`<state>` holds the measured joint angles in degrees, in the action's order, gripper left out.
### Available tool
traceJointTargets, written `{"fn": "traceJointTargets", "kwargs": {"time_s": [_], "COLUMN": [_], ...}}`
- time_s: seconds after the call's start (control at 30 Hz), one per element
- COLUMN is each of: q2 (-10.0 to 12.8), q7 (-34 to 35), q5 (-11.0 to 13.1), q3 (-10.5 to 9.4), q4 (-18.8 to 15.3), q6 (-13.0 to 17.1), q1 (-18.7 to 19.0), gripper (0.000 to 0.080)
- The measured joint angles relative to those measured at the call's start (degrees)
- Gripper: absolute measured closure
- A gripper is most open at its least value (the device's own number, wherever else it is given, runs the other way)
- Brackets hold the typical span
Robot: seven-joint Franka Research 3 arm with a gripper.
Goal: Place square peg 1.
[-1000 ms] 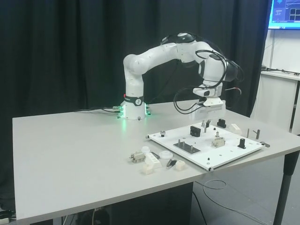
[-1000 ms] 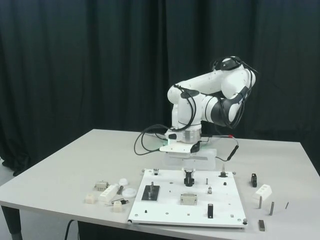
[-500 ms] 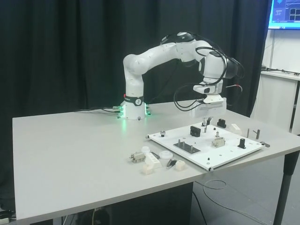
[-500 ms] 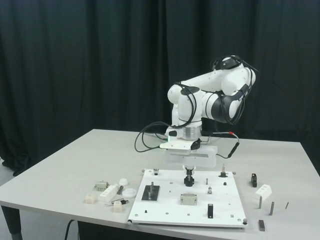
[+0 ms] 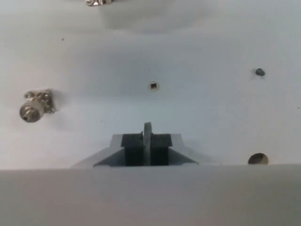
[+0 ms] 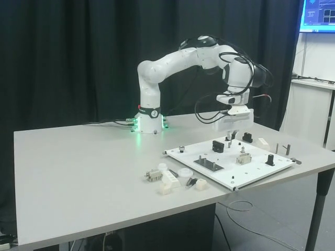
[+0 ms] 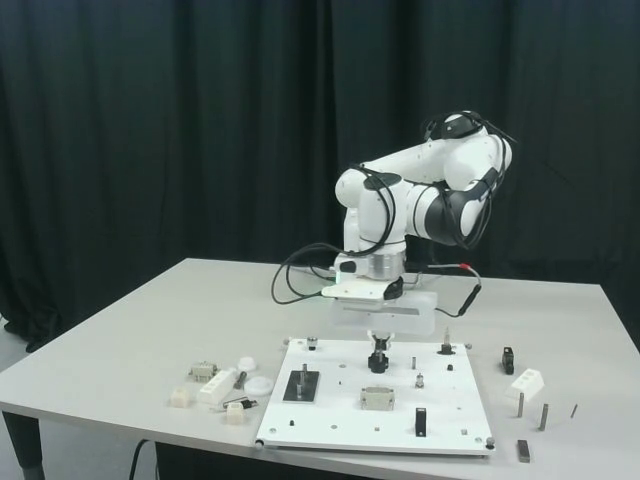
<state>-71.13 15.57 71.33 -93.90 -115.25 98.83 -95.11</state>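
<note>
1. The jaws are drawn in narrow, clamping square peg 1 (image 5: 147, 137), a thin grey bar, between their black pads (image 5: 133, 149).
2. The peg's free end points down at the white board (image 7: 340, 420), clear of its surface. The wrist view shows a small square hole (image 5: 153, 86) in the board near the peg's tip, and the peg is not in it.
3. The same view shows a metal connector (image 5: 35, 106), a dark screw head (image 5: 259, 72) and a round hole (image 5: 257, 159) spread over the board, all apart from the peg.
4. The clock directions that follow read the board as a clock face in the second room view, with 12 toward the arm's base. The jaws hang over the 12 o'clock part of the board, just above a small black block (image 7: 378, 363).
5. A black plate with an upright post (image 7: 302, 385) lies toward 9 o'clock on the board. A grey connector (image 7: 377, 400) sits near the centre and a black upright piece (image 7: 420, 421) toward 5 o'clock.
6. Off the board at 9 o'clock, loose white parts (image 7: 215, 385) lie on the grey bench (image 7: 130, 340). At 3 o'clock there is a white block (image 7: 526, 381), with a dark upright peg (image 7: 543, 416) beside it.
7. The white arm (image 7: 420, 170) arches over from its base, where a green light (image 6: 137, 127) glows, well back at 12 o'clock.
</note>
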Motion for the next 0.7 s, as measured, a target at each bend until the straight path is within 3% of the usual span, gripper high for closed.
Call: {"fn": "traceJointTargets", "kwargs": {"time_s": [0.33,0.7], "q2": [0.8,1.5], "q7": [2.5,9.8], "q5": [1.2,4.9], "q3": [-0.07,-0.89], "q4": [0.8,4.1], "q6": [-1.1,-2.1], "q1": [1.5,4.8], "gripper": [0.0775,0.0775]}}
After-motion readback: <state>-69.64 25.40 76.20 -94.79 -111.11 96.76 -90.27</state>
